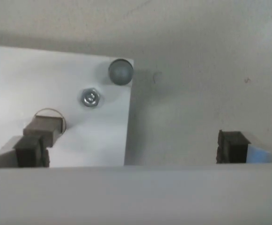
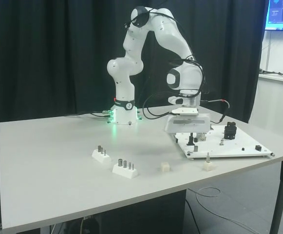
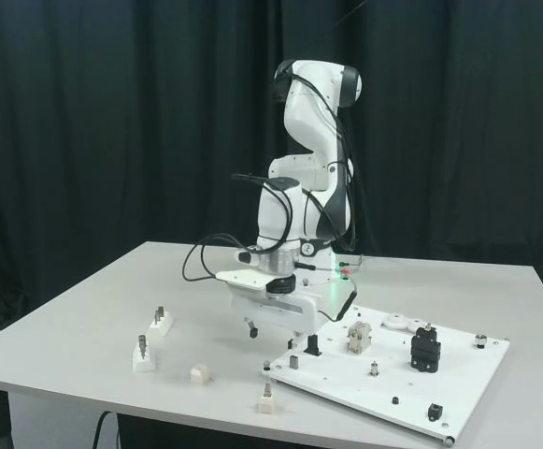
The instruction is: Pick square peg 3.
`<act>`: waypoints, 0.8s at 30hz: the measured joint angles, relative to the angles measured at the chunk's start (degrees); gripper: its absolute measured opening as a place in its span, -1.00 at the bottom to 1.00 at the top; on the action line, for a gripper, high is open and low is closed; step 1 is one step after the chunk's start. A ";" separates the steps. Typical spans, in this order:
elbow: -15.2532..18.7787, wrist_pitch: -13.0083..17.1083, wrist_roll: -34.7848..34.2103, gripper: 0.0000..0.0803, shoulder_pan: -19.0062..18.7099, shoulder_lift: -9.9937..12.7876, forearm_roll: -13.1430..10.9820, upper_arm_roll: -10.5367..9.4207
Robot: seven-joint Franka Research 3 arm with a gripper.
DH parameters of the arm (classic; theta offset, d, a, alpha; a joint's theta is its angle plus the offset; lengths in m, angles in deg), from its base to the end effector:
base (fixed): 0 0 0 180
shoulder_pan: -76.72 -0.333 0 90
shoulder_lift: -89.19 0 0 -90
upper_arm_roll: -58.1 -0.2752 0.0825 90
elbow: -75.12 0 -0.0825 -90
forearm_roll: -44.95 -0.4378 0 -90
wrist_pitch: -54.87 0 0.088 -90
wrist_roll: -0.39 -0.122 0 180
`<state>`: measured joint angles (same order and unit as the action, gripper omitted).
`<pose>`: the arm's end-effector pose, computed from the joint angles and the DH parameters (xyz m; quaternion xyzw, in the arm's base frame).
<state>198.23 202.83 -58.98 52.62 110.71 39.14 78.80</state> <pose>0.5976 0.0242 0.1477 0.8684 -0.4927 0.0555 0.0081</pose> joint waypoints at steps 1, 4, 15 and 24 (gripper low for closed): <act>-0.05 0.13 0.00 0.99 0.00 0.00 0.00 -0.02; -0.30 0.34 0.00 0.99 0.00 -0.05 0.00 -0.12; -1.64 0.14 0.00 0.99 -0.01 -1.09 -0.11 -0.66; -3.14 -1.76 -0.04 0.99 -0.14 -2.74 -0.14 -0.86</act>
<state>195.09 201.07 -59.02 52.47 107.97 39.00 77.94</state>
